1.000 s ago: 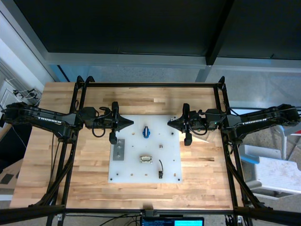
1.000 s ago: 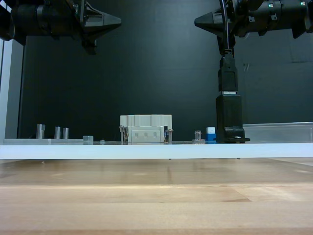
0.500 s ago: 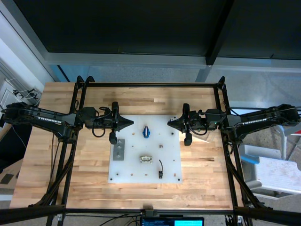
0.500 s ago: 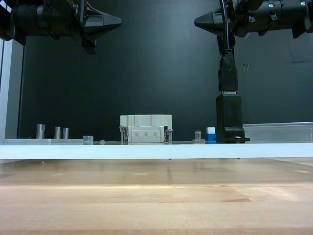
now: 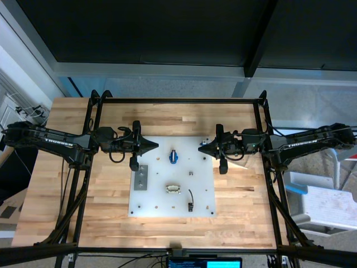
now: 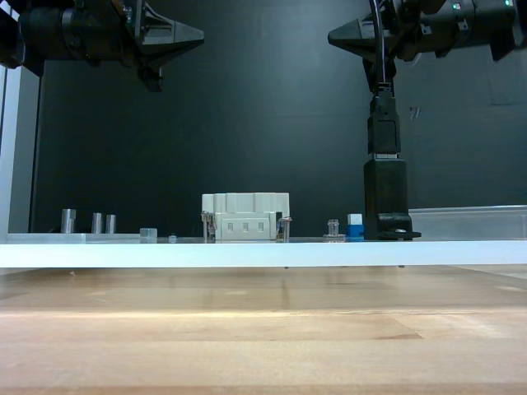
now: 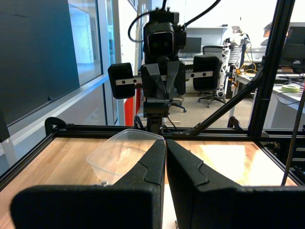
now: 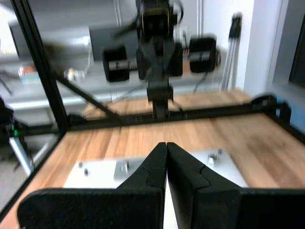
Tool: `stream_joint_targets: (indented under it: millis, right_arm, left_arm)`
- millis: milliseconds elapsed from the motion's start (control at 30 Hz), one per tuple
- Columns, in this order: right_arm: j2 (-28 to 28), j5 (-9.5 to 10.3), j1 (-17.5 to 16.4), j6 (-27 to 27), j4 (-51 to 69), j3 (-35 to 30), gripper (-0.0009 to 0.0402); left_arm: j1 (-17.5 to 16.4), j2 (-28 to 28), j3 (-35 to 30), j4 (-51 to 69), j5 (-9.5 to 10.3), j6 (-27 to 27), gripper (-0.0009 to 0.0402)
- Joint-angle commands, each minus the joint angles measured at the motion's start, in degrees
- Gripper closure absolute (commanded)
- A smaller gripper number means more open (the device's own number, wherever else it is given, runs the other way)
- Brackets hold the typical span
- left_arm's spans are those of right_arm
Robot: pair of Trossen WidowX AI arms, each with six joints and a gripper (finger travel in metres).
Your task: Remove the USB connector from the USB hub and place in the container
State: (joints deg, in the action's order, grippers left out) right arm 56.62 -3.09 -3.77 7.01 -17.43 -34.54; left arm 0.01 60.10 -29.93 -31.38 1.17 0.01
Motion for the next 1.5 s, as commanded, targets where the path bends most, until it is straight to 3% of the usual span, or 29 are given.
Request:
stream_joint_targets:
  millis: [33,267,433,533,767,933,1267,1400,1500]
  right_arm:
    - [0.1,-0.37,-0.5,0.5,10.3,-4.5,0.0393]
    - [1.4,-0.37,-4.9,4.0,33.4,-14.5,0.0394]
    - [3.9,-0.94,-9.1,5.2,43.1,-19.8,0.0393]
    - [6.4,-3.76,-12.0,6.2,49.8,-23.4,0.0394]
    - [12.7,-7.08,-17.0,12.3,60.8,-31.1,0.0393]
    - [17.1,-11.15,-20.5,16.5,68.1,-36.2,0.0393]
    - [23.9,-12.41,-25.9,24.3,70.4,-41.1,0.0390]
    - [26.4,-12.61,-27.6,25.1,70.0,-42.4,0.0360]
    - [27.8,-13.94,-28.7,27.2,69.0,-42.5,0.0321]
  left_arm:
    - [0.0,0.0,0.0,0.0,-0.02,0.0,0.0392]
    - [0.0,0.0,0.0,0.0,-0.02,0.0,0.0392]
    - [0.0,0.0,0.0,0.0,-0.02,0.0,0.0392]
    - [0.0,0.0,0.0,0.0,-0.02,0.0,0.0392]
    - [0.0,0.0,0.0,0.0,-0.02,0.0,0.0392]
    - [0.0,0.0,0.0,0.0,-0.02,0.0,0.0392]
    - [0.0,0.0,0.0,0.0,0.00,0.0,0.0392]
    - [0.0,0.0,0.0,0.0,0.00,0.0,0.0392]
    - [0.0,0.0,0.0,0.0,-0.02,0.0,0.0392]
